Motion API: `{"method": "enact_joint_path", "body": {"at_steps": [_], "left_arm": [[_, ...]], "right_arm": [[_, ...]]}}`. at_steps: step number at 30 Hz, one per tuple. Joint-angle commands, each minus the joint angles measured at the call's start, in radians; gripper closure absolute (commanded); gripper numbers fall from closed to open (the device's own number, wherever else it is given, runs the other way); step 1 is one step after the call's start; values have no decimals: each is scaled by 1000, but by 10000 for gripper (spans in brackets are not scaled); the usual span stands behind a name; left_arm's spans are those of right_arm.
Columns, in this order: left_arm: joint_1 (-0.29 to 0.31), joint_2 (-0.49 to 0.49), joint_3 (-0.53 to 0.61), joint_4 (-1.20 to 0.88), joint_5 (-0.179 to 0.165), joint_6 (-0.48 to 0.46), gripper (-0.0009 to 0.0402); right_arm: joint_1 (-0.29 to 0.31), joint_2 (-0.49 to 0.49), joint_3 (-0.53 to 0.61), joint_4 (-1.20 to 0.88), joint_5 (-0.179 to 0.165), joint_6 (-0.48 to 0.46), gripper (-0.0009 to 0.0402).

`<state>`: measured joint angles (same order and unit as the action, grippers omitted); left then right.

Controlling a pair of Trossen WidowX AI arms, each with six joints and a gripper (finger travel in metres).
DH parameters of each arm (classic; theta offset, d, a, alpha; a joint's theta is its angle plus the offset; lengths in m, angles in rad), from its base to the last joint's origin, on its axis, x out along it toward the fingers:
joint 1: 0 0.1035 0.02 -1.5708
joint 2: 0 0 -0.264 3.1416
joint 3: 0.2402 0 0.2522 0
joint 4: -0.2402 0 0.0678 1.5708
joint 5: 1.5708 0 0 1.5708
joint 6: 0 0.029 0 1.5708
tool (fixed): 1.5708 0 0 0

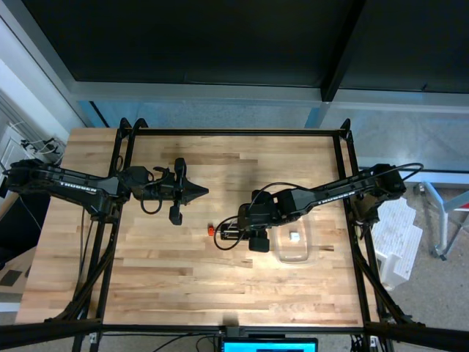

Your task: Pick the RCA connector and install on taskboard

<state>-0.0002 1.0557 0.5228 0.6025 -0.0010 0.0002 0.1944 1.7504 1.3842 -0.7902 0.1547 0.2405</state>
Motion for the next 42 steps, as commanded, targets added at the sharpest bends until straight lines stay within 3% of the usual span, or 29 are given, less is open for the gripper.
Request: {"method": "enact_joint_path", "body": {"at_steps": [1,10,20,25,34,37,42], "left_arm": [[0,0,0,0,0,0,393],[0,0,0,0,0,0,393],[0,0,0,0,0,0,393],[0,0,0,0,0,0,393],[0,0,0,0,0,0,393],[0,0,0,0,0,0,393],[0,0,0,0,0,0,393]], "right_arm": [[0,-11,0,2,1,1,200],[-2,-46,-5,-2,2,-49,201],[-40,-198,-79,101,1,-124,201],[-76,-279,-174,266,-24,-132,202],[-119,-404,-325,557,-30,-153,254],[-126,-439,-378,642,-59,-153,272],[-135,-491,-467,801,-70,-154,301]]}}
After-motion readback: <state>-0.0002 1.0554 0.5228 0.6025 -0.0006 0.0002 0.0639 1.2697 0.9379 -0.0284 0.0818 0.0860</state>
